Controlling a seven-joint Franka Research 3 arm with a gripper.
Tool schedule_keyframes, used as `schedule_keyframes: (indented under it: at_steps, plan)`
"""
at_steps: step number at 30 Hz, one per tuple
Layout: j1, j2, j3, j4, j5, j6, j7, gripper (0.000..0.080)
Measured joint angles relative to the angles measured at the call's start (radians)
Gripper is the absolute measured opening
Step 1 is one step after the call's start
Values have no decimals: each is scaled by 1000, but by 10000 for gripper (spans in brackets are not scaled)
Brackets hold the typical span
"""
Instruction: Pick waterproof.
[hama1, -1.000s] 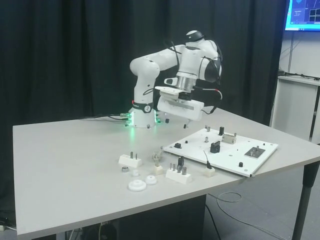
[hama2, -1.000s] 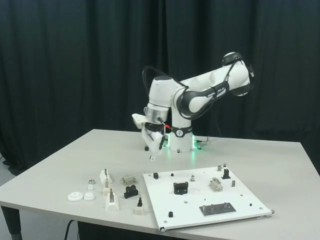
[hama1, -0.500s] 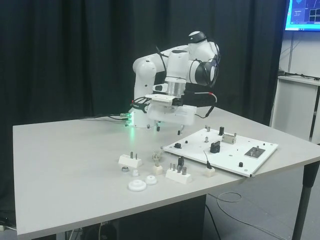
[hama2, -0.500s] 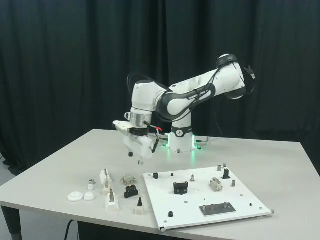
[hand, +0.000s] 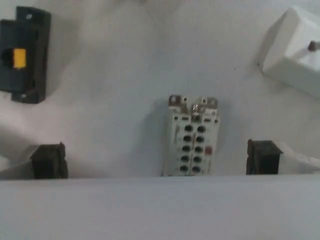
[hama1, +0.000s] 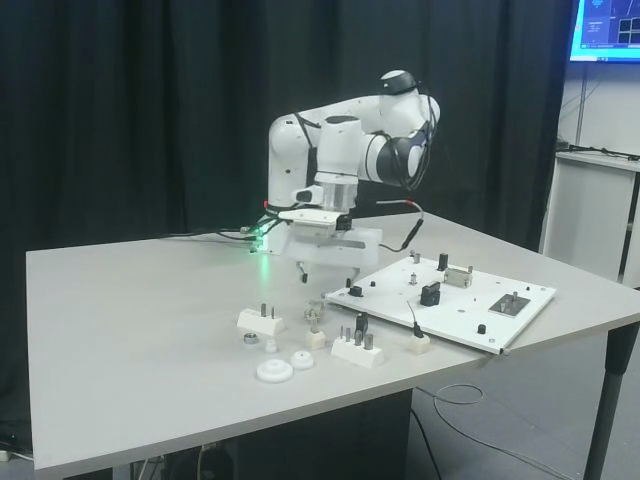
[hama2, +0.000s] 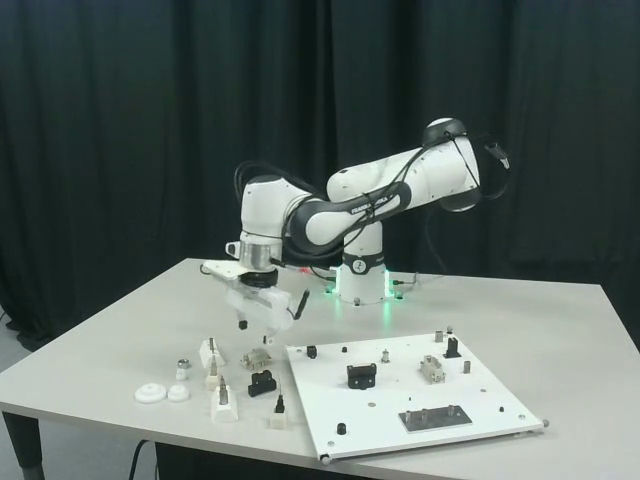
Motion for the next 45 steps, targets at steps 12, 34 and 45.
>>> schedule_keyframes:
  at_steps: [12, 34, 45]
  plan:
    - [-51, 3, 26, 1, 48, -33, -77, 800]
    - [-85, 22, 71, 4, 63, -37, -10, 800]
    - [-109, 28, 105, 26, 65, -23, 32, 800]
